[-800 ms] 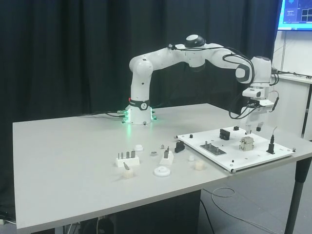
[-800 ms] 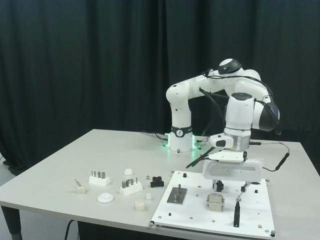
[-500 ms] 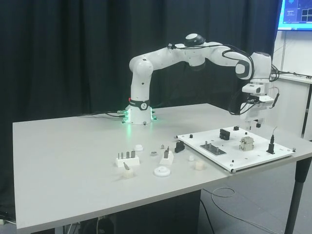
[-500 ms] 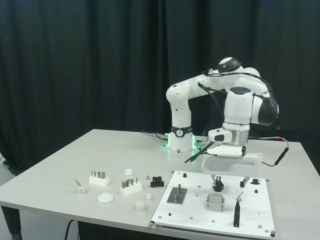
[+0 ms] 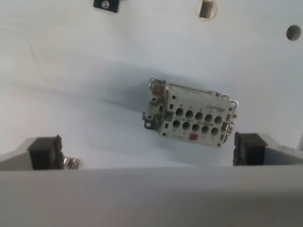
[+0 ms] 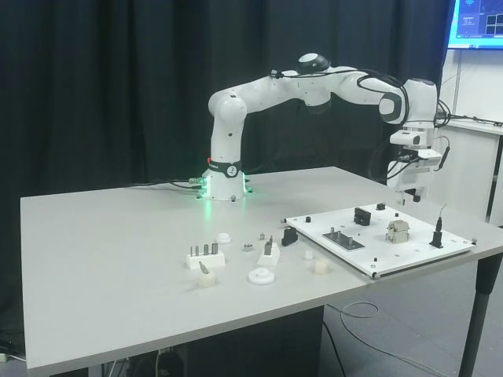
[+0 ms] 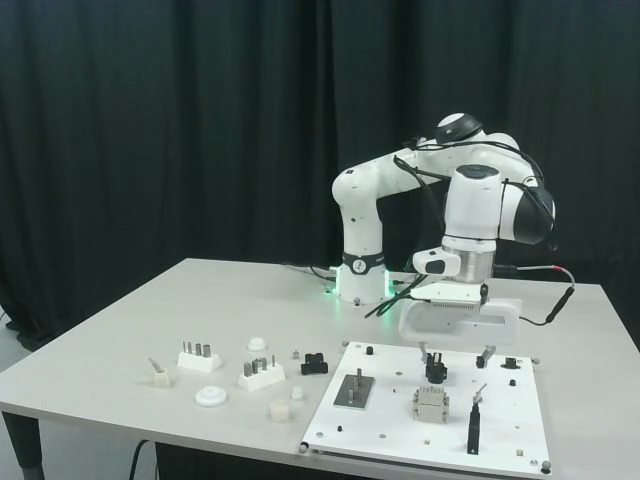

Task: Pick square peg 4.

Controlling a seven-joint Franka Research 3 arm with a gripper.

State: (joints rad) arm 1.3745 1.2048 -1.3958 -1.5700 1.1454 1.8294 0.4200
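My gripper (image 6: 410,196) (image 7: 456,352) hangs open above the white board (image 6: 440,248) (image 7: 385,428) at the table's right side, with nothing between its fingers. In the wrist view the gripper (image 5: 147,151) has its black fingertips (image 5: 45,152) far apart over a grey multi-pin connector (image 5: 189,120). Pegs stand in two white holders (image 6: 205,255) (image 6: 269,251) far from the gripper, out on the table; the holders (image 7: 200,357) (image 7: 260,373) appear again in the second room view. I cannot tell which peg is square peg 4.
On the board sit the connector (image 6: 397,230) (image 7: 430,403), a metal plate with pins (image 6: 342,239) (image 7: 354,390) and a black upright part (image 6: 437,236) (image 7: 472,432). A white disc (image 6: 260,276), a small block with a tilted pin (image 6: 206,276) and a black clip (image 6: 289,236) lie near the holders.
The gripper has risen from just above the board to a higher position. Its fingers stay open, and nothing on the table has moved.
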